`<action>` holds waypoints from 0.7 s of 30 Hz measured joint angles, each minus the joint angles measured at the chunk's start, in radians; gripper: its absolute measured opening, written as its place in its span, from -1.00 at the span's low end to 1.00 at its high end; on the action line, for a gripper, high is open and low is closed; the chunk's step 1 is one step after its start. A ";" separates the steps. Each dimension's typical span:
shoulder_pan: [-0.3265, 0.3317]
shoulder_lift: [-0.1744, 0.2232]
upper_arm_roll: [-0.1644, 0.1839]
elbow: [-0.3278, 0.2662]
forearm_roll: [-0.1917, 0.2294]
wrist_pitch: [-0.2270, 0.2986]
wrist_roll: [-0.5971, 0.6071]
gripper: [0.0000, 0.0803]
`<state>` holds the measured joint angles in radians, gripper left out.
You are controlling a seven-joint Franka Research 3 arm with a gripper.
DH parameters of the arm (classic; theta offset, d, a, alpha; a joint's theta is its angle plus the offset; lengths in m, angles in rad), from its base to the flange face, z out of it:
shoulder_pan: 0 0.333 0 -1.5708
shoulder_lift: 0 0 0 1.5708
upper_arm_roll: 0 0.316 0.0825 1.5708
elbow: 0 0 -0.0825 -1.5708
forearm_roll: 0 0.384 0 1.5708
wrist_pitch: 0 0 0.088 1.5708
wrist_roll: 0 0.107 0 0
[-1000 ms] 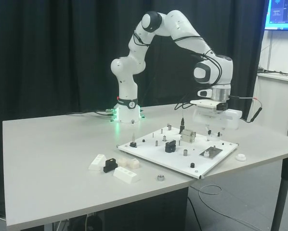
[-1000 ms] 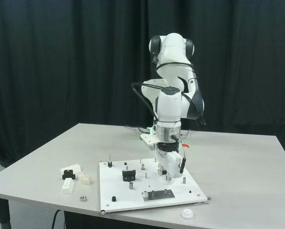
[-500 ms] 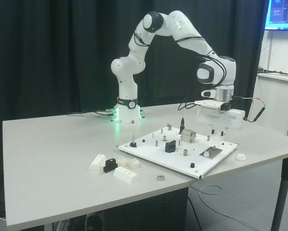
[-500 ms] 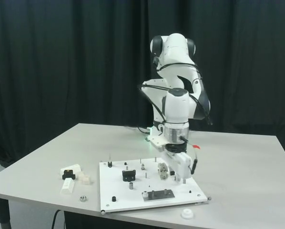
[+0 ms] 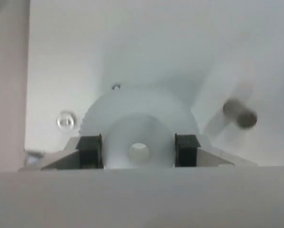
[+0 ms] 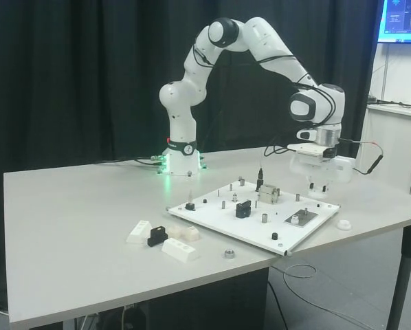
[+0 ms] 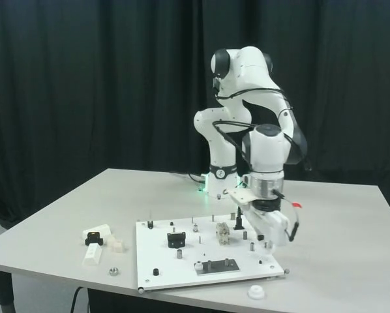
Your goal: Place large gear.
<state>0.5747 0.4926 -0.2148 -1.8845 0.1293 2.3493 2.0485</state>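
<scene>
Table [image 6: 68, 206]: grey, carrying the white assembly board [image 6: 226, 218] near its front edge.
Arm: reaches over the board's far corner, at about 3 o'clock from board centre in the first room view.
Gripper [image 5: 138, 151]: black fingers [image 5: 89, 151] clenched on the hub of the large gear [image 5: 132, 114].
Large gear: white, toothed, held flat just above the board, bore facing down.
Peg [image 5: 240, 115]: grey, upright, beside the gear at 3 o'clock in the wrist view.
Doing it well: probably centre the bore over its shaft, keep the gear level, descend slowly, release only once seated.
Loose white disc [image 6: 342, 224]: on the table off the board.
</scene>
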 joint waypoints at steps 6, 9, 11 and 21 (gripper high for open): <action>0.050 0.008 0.000 -0.004 0.000 0.006 0.054 -0.19; 0.071 0.015 0.000 -0.004 0.000 0.015 0.074 -0.19; 0.083 0.019 -0.001 -0.004 0.000 0.021 0.086 -0.19; 0.113 0.043 -0.005 -0.004 0.000 0.050 0.120 -0.19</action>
<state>0.6874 0.5351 -0.2195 -1.8885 0.1297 2.3992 2.1681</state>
